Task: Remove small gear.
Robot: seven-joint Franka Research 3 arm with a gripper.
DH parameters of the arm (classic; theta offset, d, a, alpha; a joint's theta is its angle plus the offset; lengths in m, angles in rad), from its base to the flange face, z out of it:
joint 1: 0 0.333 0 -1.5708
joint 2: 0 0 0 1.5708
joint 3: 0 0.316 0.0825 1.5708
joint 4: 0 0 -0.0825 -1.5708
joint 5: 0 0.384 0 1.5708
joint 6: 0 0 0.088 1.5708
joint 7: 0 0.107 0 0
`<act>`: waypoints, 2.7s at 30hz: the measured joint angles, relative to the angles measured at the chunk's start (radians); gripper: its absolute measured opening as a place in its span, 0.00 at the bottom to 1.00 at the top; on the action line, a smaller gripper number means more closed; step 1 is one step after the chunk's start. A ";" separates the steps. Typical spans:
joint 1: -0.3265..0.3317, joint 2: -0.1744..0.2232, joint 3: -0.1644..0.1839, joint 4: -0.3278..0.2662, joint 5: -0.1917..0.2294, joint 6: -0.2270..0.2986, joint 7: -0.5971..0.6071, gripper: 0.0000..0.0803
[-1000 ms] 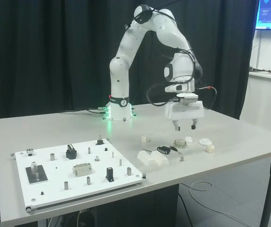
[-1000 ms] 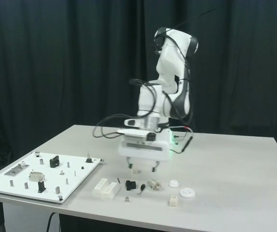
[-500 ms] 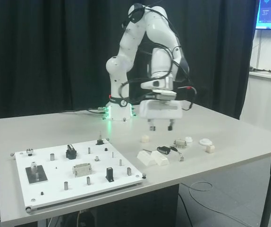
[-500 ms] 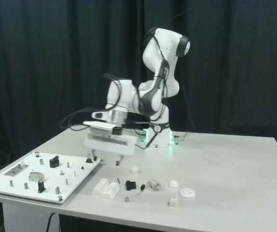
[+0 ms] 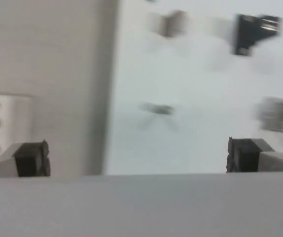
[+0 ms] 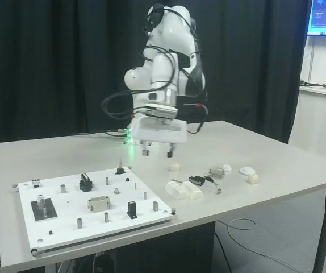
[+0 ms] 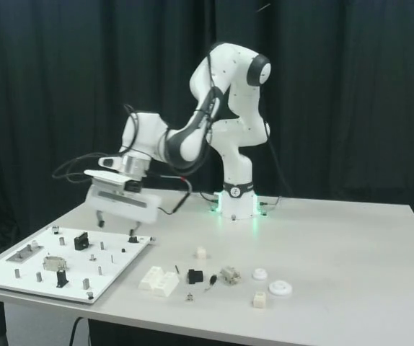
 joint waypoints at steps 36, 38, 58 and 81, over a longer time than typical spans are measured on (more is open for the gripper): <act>-0.687 0.192 0.227 0.394 0.005 -0.207 -0.332 1.00; -0.719 0.208 0.240 0.422 0.008 -0.220 -0.339 1.00; -0.973 0.360 0.341 0.664 0.134 -0.361 -0.468 1.00; -1.019 0.439 0.373 0.712 0.267 -0.411 -0.522 1.00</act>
